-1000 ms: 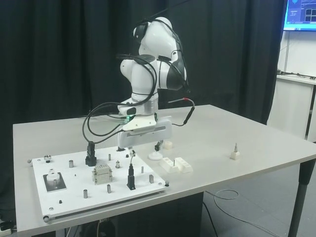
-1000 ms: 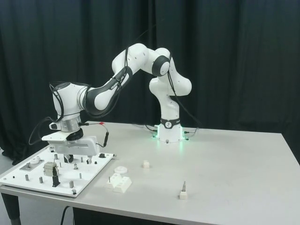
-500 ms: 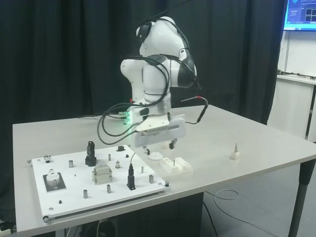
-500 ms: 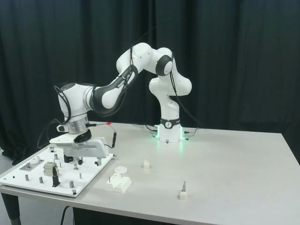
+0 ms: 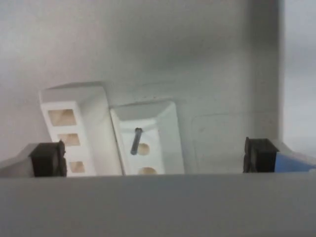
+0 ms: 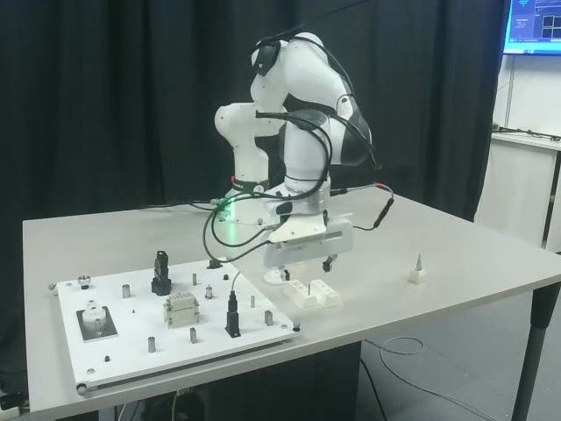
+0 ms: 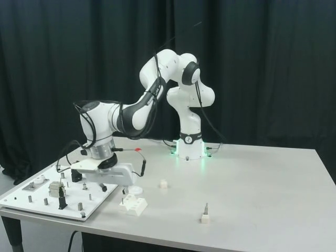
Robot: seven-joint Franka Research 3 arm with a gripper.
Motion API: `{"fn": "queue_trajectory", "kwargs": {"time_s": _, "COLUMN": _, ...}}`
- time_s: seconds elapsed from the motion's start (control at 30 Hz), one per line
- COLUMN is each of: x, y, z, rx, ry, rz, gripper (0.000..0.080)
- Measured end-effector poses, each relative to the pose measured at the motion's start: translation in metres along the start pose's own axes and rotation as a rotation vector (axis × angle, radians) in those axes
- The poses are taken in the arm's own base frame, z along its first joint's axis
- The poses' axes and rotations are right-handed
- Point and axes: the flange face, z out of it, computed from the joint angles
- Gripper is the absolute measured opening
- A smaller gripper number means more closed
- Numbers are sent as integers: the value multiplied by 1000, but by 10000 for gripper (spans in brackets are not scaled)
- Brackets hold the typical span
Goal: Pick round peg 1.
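I am a white robot arm [image 7: 142,105] bolted to a grey table [image 7: 252,184], reaching out and down over its front part. Beside me lies a white assembly board [image 6: 175,316] with small fittings. My gripper [image 5: 153,155] hangs just above two white holder blocks [image 6: 314,293] that sit side by side next to the board. In the wrist view my two black fingertips [image 5: 48,159] stand wide apart, one to either side of the blocks, with nothing between them: my hand is open and empty.

Round peg 1 [image 5: 135,141] is a thin grey pin standing in a hole of one block [image 5: 145,138], the one nearer the middle of my open hand. The other block [image 5: 74,128] shows only empty holes.

To do this step well, I judge I should centre my hand over the pin, so it sits midway between the fingertips, then come straight down and close gently on its upper part.

The peg's long axis runs upright, its free end pointing up toward my wrist. It looks slightly tilted in the wrist view, which may only be the viewing angle.
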Motion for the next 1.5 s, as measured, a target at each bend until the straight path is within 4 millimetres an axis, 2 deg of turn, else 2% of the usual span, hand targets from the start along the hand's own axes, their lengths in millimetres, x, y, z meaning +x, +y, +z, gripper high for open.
{"fn": "queue_trajectory", "kwargs": {"time_s": 0.37, "x": -10, "y": 2, "z": 30, "rx": -18, "ry": 20, "rz": 15, "gripper": 800}}
{"fn": "queue_trajectory", "kwargs": {"time_s": 0.87, "x": -15, "y": 5, "z": 54, "rx": -14, "ry": 50, "rz": 15, "gripper": 800}}
{"fn": "queue_trajectory", "kwargs": {"time_s": 0.9, "x": -15, "y": 5, "z": 55, "rx": -15, "ry": 50, "rz": 14, "gripper": 702}}
{"fn": "queue_trajectory", "kwargs": {"time_s": 1.2, "x": -18, "y": 4, "z": 58, "rx": -34, "ry": 56, "rz": 24, "gripper": 702}}
{"fn": "queue_trajectory", "kwargs": {"time_s": 1.23, "x": -18, "y": 4, "z": 58, "rx": -36, "ry": 57, "rz": 25, "gripper": 380}}
{"fn": "queue_trajectory", "kwargs": {"time_s": 1.4, "x": -21, "y": 3, "z": 56, "rx": -43, "ry": 61, "rz": 28, "gripper": 380}}
{"fn": "queue_trajectory", "kwargs": {"time_s": 1.43, "x": -21, "y": 2, "z": 56, "rx": -43, "ry": 61, "rz": 28, "gripper": 180}}
{"fn": "queue_trajectory", "kwargs": {"time_s": 1.5, "x": -23, "y": 2, "z": 55, "rx": -44, "ry": 62, "rz": 27, "gripper": 180}}
